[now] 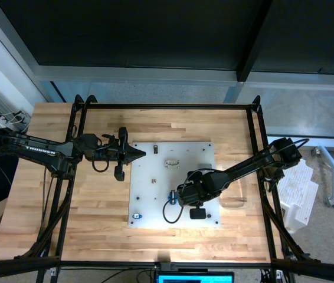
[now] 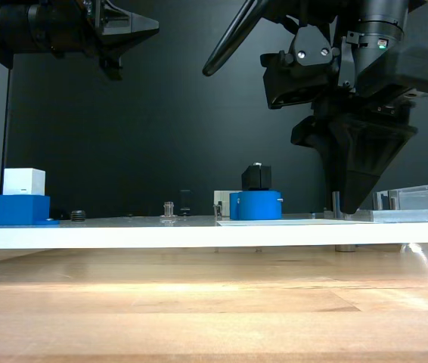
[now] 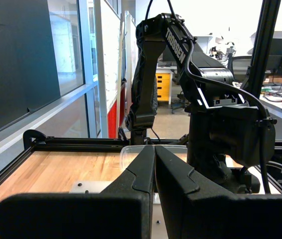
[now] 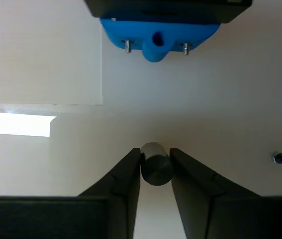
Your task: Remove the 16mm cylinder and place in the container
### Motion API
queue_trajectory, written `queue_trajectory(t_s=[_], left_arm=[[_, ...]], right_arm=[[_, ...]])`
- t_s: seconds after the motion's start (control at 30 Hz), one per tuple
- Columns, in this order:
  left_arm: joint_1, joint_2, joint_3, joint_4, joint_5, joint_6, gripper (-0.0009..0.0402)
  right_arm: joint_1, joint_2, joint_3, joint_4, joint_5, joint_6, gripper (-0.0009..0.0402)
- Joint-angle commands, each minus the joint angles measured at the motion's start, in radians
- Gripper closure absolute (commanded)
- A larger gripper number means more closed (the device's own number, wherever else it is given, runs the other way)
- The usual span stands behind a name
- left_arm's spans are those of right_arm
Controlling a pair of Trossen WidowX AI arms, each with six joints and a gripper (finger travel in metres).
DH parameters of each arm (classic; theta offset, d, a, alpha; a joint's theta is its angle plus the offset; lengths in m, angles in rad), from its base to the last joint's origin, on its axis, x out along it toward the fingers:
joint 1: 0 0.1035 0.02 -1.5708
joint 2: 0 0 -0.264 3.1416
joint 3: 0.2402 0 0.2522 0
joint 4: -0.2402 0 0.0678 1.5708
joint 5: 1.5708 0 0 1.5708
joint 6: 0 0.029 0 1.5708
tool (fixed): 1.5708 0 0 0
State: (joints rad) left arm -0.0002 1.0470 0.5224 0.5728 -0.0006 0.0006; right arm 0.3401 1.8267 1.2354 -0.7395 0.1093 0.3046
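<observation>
Right gripper [image 4: 155, 157], jaws clamped on the short dull-grey metal cylinder [image 4: 156, 168]; left gripper [image 3: 154, 149], jaws together, black arm lettered TROSSEN [image 3: 176, 42] beyond them.

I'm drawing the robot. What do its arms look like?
The left arm and right arm are black, with white TROSSEN lettering and looping black cables. The left end effector, near the white board's left edge, and the right end effector, over it, have pointy black fingers.

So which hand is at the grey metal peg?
The right hand, low on the white board, fingers clamping the peg; the left hand hangs shut above its left edge.
</observation>
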Motion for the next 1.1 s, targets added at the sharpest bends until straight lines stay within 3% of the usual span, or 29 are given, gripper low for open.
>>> queue_trajectory(t_s=[0.03,0.23,1.1], left_arm=[[0.0,0.0,0.0,0.0,0.0,0.0,0.0393],[0.0,0.0,0.0,0.0,0.0,0.0,0.0393],[0.0,0.0,0.0,0.0,0.0,0.0,0.0393]], right_arm=[[0.0,-0.002,0.0,-0.003,0.002,0.0,0.0353],[0.0,-0.004,0.0,-0.003,0.0,0.001,0.0395],[-0.005,-0.172,0.075,-0.188,0.004,-0.002,0.0387]])
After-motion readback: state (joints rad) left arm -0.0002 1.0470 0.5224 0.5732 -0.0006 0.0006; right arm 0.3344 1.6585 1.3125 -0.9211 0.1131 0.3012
